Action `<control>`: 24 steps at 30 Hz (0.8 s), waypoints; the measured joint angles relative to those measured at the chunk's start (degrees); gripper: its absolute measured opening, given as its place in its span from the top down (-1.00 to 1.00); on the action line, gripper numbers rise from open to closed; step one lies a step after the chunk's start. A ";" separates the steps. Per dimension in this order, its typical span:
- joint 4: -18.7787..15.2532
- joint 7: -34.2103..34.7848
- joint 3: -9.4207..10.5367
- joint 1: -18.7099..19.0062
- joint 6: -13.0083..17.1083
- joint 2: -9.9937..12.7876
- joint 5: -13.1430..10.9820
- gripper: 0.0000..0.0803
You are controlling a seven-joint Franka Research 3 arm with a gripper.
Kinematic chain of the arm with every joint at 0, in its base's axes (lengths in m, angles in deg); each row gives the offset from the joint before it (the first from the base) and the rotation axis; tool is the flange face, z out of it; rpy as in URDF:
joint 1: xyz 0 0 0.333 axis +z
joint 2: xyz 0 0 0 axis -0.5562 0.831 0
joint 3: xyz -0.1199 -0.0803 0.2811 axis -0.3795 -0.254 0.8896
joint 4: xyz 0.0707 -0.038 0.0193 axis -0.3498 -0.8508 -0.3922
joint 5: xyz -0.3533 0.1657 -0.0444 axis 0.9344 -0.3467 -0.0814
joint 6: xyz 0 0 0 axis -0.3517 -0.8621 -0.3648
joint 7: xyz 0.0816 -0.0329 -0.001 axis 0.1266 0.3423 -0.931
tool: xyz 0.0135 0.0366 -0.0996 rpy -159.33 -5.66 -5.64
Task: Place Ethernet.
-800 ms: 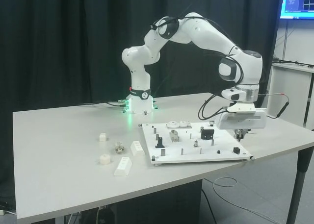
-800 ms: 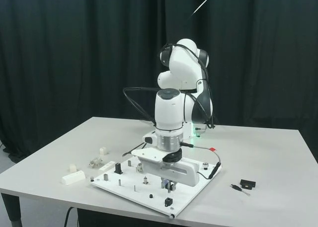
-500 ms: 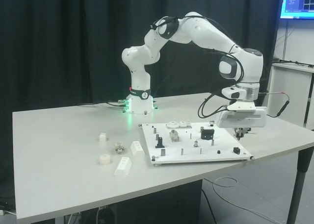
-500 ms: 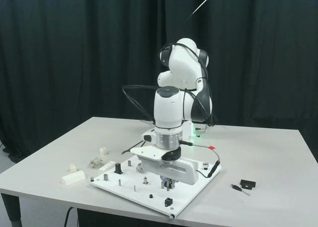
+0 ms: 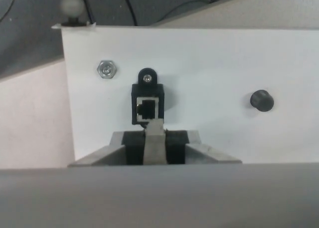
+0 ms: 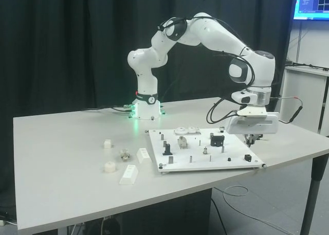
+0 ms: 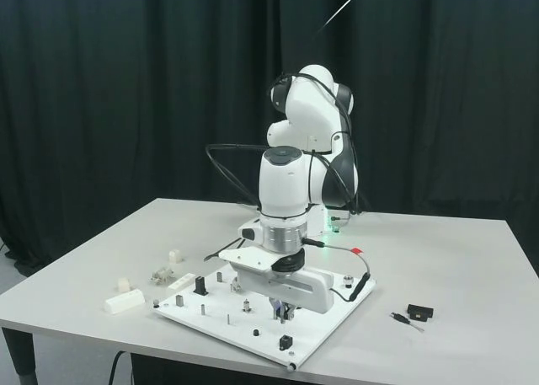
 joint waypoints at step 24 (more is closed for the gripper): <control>-0.14 0.38 3.15 0.63 -2.05 0.08 -0.59 0.80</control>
